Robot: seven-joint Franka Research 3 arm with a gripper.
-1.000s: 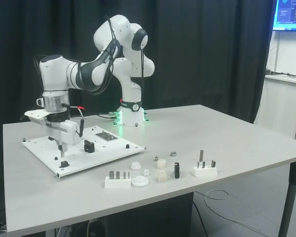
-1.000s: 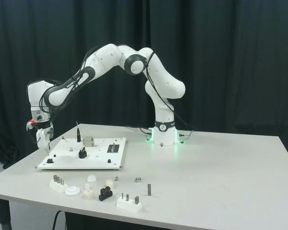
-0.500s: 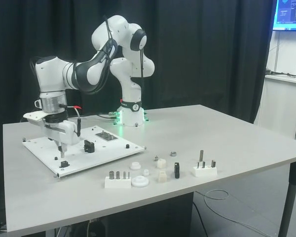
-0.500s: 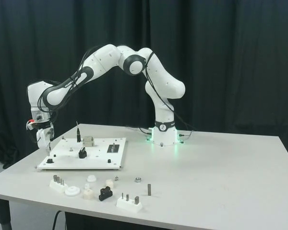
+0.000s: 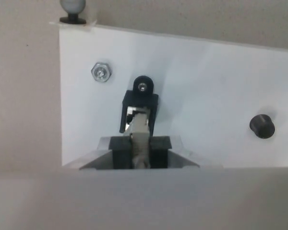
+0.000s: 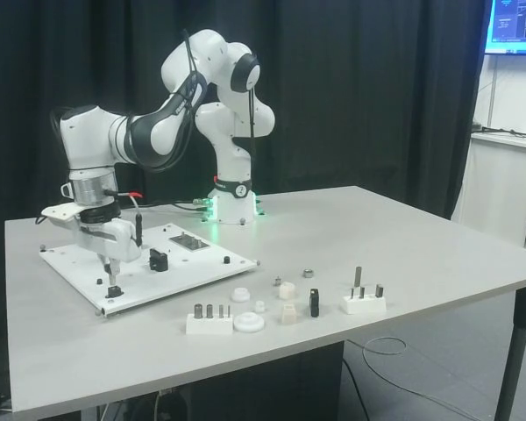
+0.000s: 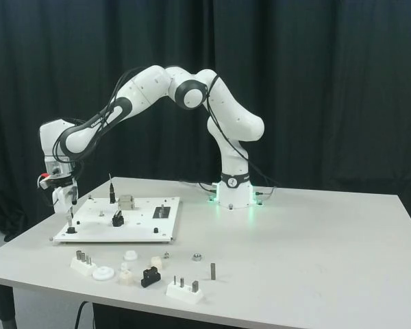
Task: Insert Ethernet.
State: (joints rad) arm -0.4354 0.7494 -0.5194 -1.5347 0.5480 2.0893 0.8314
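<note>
Grey surface (image 6: pixel 351 237) carries a white board (image 6: pixel 193 263) near its corner. Above the board's edge, the gripper (image 5: pixel 139 152) is clamped on the Ethernet plug (image 5: pixel 139 136), whose tip sits at the opening of the black socket (image 5: pixel 140 106).

A: Where do the two room cameras stand?

B: Both well back from the grey table (image 6: pixel 403 237). The first looks across it from one front corner, the arm's base (image 6: pixel 230 200) at the far edge. The second faces the table squarely, the black curtain (image 7: pixel 329 82) behind.

A: What do they share?

B: The whole arm, the white board (image 6: pixel 184 263) (image 7: pixel 133 223) and the loose parts in front.

A: And the wrist camera?

B: Very close, looking down on that board (image 5: pixel 206 86) and its black socket (image 5: pixel 140 108).
</note>
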